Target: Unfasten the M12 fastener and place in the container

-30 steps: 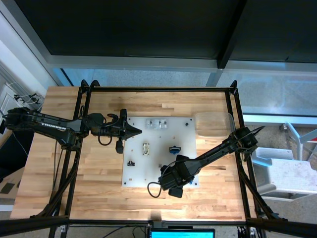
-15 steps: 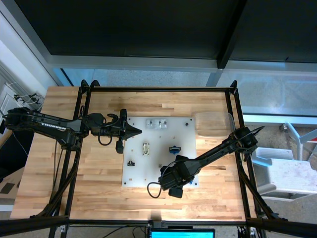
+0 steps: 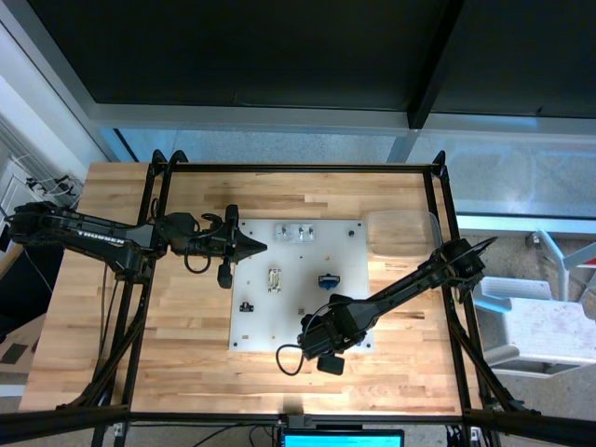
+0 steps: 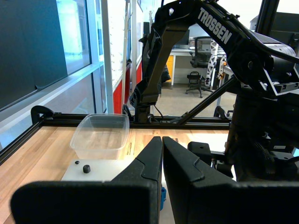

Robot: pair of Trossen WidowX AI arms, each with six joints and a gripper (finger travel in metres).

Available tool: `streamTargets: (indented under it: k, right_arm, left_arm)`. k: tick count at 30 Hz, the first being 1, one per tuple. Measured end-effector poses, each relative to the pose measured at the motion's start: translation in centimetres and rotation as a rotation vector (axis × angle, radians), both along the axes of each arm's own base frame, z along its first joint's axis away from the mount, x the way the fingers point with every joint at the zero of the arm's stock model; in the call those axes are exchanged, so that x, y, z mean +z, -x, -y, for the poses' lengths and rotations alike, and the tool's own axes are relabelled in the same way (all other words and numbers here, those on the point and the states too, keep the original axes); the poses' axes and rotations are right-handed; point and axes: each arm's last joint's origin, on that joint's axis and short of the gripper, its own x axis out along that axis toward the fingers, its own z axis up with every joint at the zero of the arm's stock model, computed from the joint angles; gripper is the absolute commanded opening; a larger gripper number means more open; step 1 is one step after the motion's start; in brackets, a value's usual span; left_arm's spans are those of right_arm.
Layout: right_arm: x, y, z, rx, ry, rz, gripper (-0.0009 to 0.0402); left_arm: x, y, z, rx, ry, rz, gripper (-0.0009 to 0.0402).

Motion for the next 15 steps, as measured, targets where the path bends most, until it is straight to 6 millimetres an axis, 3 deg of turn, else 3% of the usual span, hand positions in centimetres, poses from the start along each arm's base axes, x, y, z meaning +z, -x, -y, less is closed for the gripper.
streamTargets:
  k: [5, 15]
  right_arm:
    - [0.0, -0.01, 0.01, 0.049, 0.011, 0.001, -0.0002]
    - [0.01, -0.15, -0.02, 0.411, 0.06, 0.014, 0.0009]
  left_arm:
    - [0.0, 0.0, 0.0, 0.0, 0.0, 0.0, 0.0]
    - [0.0, 0.0, 0.0, 0.0, 0.0, 0.0, 0.0]
